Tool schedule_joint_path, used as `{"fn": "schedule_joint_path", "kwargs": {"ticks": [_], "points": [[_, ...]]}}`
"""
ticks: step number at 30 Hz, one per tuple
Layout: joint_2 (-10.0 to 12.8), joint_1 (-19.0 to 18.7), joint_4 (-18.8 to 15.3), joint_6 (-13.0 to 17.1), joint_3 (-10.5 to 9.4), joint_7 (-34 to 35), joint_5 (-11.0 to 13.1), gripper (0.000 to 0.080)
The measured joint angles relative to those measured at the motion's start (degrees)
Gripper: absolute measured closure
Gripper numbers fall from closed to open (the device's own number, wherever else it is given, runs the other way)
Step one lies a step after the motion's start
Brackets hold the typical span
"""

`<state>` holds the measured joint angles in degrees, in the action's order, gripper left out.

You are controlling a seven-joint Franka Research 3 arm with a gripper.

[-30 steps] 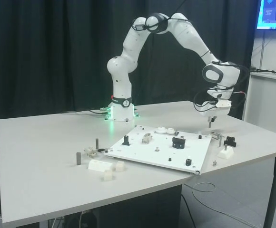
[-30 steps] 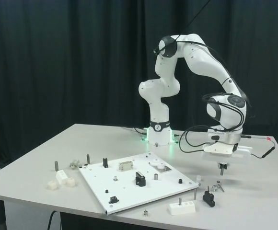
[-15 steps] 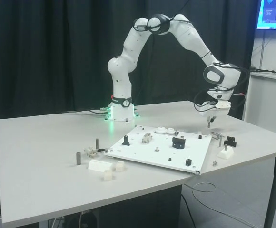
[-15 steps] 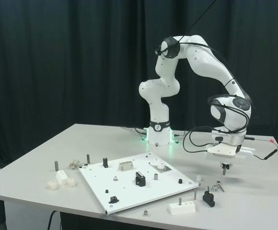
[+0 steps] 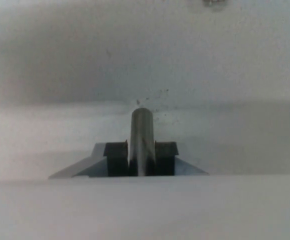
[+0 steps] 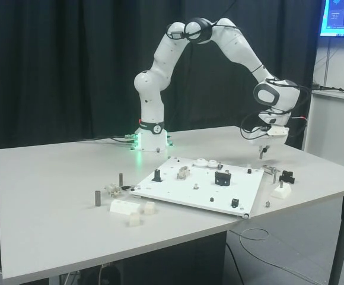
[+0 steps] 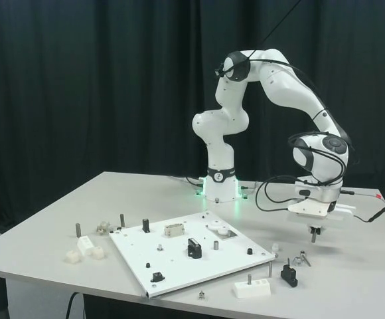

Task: Place round peg 3.

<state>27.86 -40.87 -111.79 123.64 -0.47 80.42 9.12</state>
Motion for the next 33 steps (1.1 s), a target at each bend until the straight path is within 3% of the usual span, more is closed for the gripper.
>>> {"fn": "schedule_joint_path", "kwargs": {"ticks": [10, 21, 22, 29, 30, 31, 33], "points": [[0.5, 0.4, 0.0, 0.8, 0.11, 0.0, 1.8, 0.0692], [0.8, 0.8, 0.0, 1.0, 0.11, -0.1, 2.0, 0.0692], [0.8, 0.8, 0.0, 1.0, 0.11, -0.1, 2.0, 0.0447], [0.8, 0.9, 0.4, 1.0, 0.12, -0.1, 1.9, 0.0447], [0.8, 0.9, 0.5, 1.0, 0.13, -0.1, 1.9, 0.0157], [0.8, 1.0, 0.6, 0.9, 0.13, -0.1, 1.9, 0.0042], [0.8, 1.0, 0.8, 0.7, 0.13, -0.1, 1.9, 0.0042]]}}
